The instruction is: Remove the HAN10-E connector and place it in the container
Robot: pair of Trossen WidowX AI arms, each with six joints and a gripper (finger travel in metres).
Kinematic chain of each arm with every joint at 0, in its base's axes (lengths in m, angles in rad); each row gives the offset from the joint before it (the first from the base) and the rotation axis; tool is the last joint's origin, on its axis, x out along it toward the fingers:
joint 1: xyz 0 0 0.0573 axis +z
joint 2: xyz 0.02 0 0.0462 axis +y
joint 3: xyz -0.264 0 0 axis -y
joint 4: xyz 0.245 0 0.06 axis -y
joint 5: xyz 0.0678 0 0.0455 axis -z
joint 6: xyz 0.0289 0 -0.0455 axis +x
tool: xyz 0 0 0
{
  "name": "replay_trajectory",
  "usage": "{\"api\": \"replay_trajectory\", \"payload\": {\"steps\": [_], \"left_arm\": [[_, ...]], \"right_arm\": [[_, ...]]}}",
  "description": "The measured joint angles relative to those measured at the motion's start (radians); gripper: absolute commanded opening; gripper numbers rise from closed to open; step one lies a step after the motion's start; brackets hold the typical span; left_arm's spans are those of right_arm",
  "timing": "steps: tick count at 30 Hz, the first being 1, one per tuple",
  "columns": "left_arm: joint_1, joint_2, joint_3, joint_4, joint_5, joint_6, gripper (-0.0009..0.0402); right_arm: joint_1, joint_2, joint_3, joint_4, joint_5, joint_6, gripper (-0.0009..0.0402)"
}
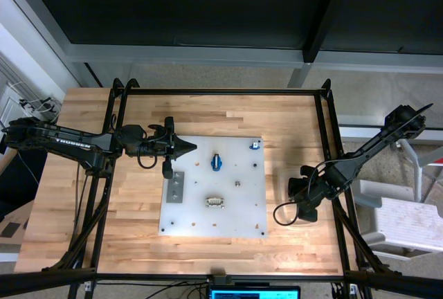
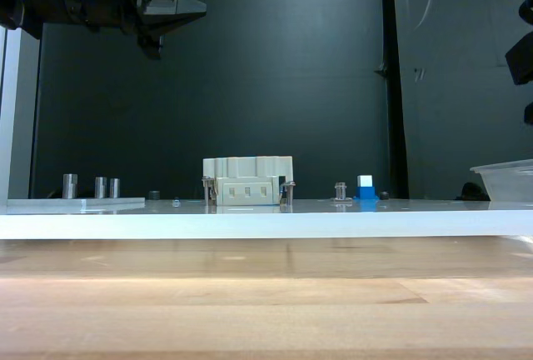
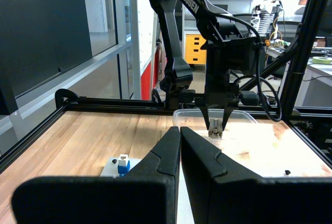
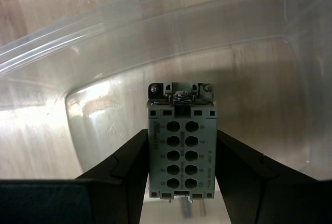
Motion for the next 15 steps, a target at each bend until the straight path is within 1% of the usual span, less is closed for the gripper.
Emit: {"api": "replay_trajectory", "payload": {"steps": [6, 11, 15], "left_arm": [[0.0, 0.0, 0.0, 0.0, 0.0, 0.0, 0.0], [0.0, 0.0, 0.0, 0.0, 0.0, 0.0, 0.0], [0.0, 0.0, 0.0, 0.0, 0.0, 0.0, 0.0]], "right_arm": [[0.002, 0.01, -0.032, 0.043, 0.0, 0.013, 0.0053], [0.002, 0.022, -0.037, 0.043, 0.002, 0.031, 0.0055], [0.001, 0.022, -0.037, 0.047, 0.004, 0.034, 0.0073]]}}
